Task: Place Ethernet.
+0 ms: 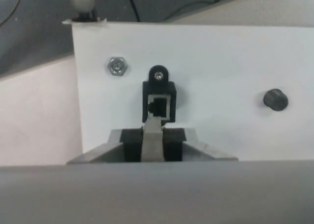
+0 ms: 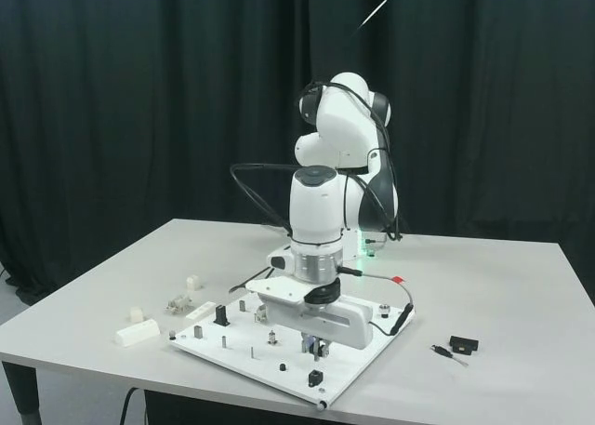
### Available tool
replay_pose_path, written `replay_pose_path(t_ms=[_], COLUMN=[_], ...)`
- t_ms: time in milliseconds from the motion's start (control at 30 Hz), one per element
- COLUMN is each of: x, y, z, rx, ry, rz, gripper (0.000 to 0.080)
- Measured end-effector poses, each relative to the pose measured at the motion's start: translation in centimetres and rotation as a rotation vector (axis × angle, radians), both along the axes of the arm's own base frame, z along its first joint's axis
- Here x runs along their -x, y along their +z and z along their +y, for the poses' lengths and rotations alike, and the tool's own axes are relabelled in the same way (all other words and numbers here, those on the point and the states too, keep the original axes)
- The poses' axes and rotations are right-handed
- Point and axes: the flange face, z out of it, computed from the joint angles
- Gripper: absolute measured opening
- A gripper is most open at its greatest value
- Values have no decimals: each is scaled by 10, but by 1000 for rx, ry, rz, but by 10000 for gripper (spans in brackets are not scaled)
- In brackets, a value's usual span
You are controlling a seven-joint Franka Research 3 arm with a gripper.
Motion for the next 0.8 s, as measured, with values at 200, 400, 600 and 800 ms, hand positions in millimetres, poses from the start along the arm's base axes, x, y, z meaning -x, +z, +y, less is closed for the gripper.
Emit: replay_pose_path(t_ms=[200,400,600,800], x=[-1,-1,-2,-2], y=[5,6,6,6], z=[-2,-4,-5,-6], rx=[4,8,9,10], ry=[-1,-4,-6,-7], rz=[7,7,7,7], gripper=[80,80,80,80])
